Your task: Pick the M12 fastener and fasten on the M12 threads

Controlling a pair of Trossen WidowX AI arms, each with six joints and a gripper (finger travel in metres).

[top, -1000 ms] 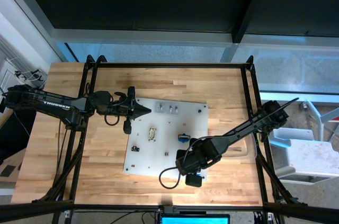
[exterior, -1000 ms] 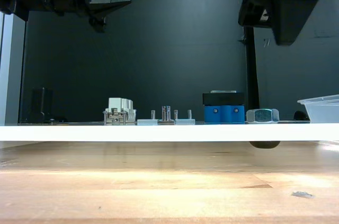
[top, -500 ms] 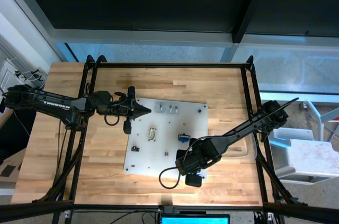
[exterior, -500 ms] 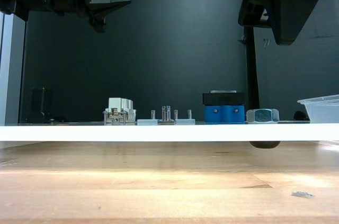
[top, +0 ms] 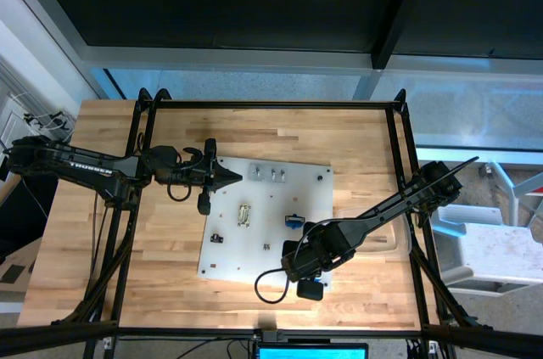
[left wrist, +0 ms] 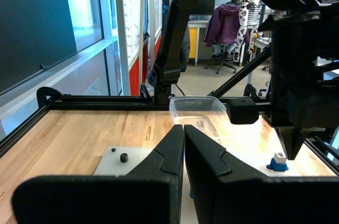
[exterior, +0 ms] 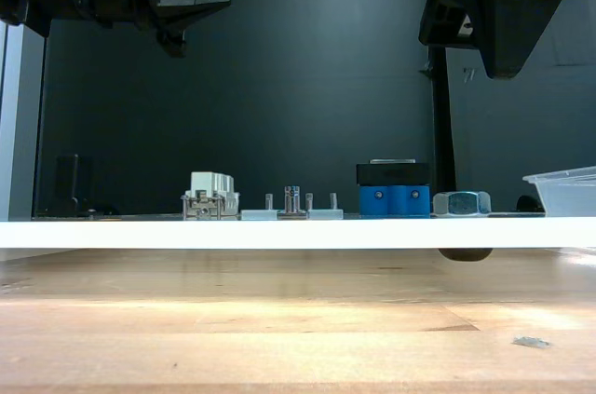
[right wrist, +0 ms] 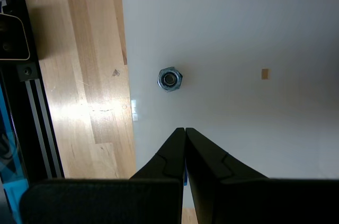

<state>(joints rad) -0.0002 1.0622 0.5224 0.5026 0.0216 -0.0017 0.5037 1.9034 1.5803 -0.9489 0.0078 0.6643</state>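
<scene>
The silver M12 nut (right wrist: 170, 79) sits on its stud near the edge of the white board (right wrist: 222, 33), and its centre shows dark. In the low view the nut (exterior: 462, 203) rests down at board level with no ribs showing under it. My right gripper (right wrist: 185, 128) hangs above the board a little off from the nut, shut, with nothing between its fingers. From above, the right gripper (top: 299, 262) covers that spot. My left gripper (top: 240, 177) hovers high by the board's far left side, shut and holding nothing, its fingers pressed together in the left wrist view (left wrist: 184, 128).
A clear tray (top: 383, 240) stands off the board's right edge; in the low view the tray (exterior: 563, 191) is behind the nut. On the board are a blue block (exterior: 392, 198), a white connector (exterior: 210, 195) and small silver posts (exterior: 292, 200).
</scene>
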